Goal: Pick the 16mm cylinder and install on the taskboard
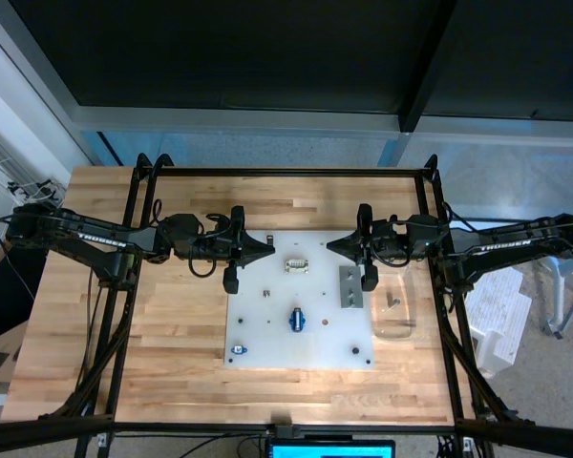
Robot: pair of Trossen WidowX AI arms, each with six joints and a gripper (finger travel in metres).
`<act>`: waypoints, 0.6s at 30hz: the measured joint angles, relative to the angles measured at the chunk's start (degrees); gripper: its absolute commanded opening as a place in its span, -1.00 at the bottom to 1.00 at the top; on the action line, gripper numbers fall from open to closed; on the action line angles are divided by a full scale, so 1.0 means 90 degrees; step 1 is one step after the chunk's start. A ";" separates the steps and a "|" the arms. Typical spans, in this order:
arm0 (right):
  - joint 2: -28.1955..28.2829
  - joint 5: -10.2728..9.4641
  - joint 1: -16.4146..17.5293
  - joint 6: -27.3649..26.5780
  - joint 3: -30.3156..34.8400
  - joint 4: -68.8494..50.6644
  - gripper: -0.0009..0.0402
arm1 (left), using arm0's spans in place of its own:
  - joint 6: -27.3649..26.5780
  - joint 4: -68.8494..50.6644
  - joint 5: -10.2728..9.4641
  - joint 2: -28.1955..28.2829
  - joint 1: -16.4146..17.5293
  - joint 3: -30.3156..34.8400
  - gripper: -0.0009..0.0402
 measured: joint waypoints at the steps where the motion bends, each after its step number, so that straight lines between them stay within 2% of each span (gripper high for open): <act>1: 0.0002 -0.0056 0.0000 0.0056 0.0015 -0.0017 -0.96 | 0.0000 0.0000 0.0000 0.0000 0.0000 0.0000 -0.96; 4: 0.0000 -0.0102 0.0002 0.0277 0.0148 -0.0410 -0.96 | 0.0000 0.0000 -0.0002 0.0002 0.0000 0.0000 -0.96; 18: 0.0002 -0.0051 0.0044 0.0330 0.1059 -0.3436 -0.96 | 0.0000 0.0000 0.0000 0.0002 0.0000 0.0000 -0.96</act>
